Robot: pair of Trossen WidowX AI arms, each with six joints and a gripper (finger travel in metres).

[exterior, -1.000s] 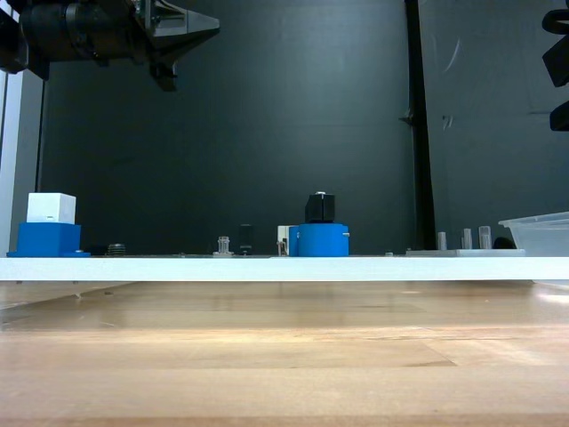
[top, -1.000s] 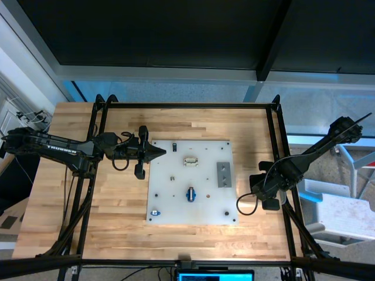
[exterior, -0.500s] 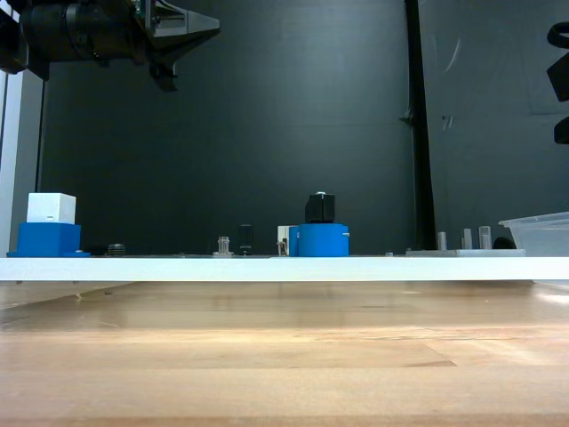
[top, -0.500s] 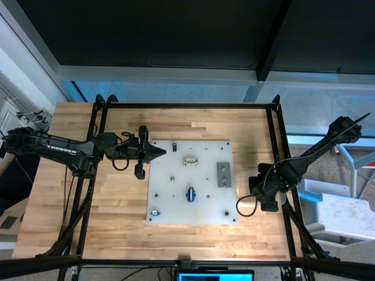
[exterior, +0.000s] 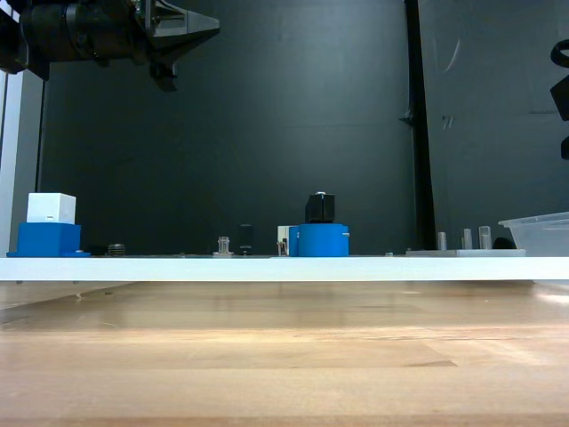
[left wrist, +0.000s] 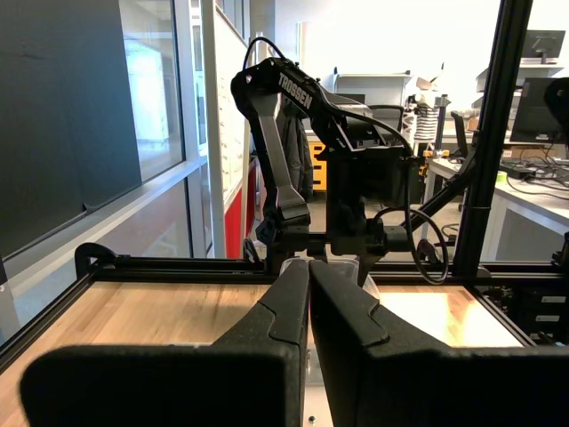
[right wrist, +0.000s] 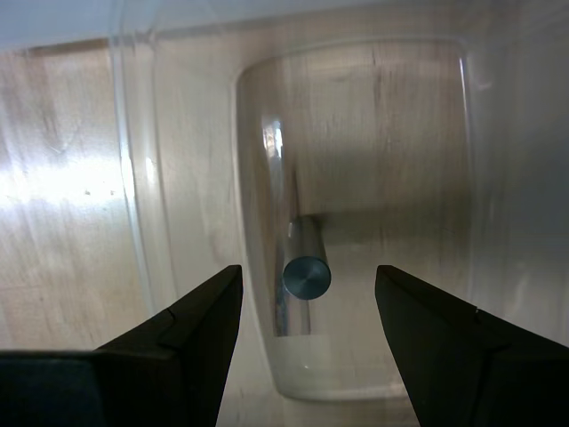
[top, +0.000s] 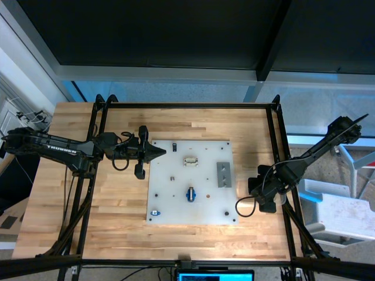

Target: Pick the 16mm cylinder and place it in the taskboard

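A metal cylinder [right wrist: 307, 276] sits inside the clear plastic bin [right wrist: 133, 178], its round end facing the right wrist camera. My right gripper [right wrist: 308, 269] hangs open above it, one finger on each side, apart from it. In the high view the right gripper [top: 267, 196] is just beyond the right edge of the white taskboard [top: 176, 202]. My left gripper [top: 158, 151] is shut and empty, held high over the board's left edge, and it also shows in the low view [exterior: 200, 28] and in the left wrist view [left wrist: 308, 267].
On the taskboard stand a blue fitting [top: 190, 194], a grey metal block [top: 223, 174] and a blue-and-white piece [exterior: 49, 227] near the front left corner. The clear bin [exterior: 538, 233] sits right of the board. A black frame [top: 275, 146] rims the table.
The right arm has shifted slightly over the bin and slid toward the right edge of the low view. The left arm has not moved.
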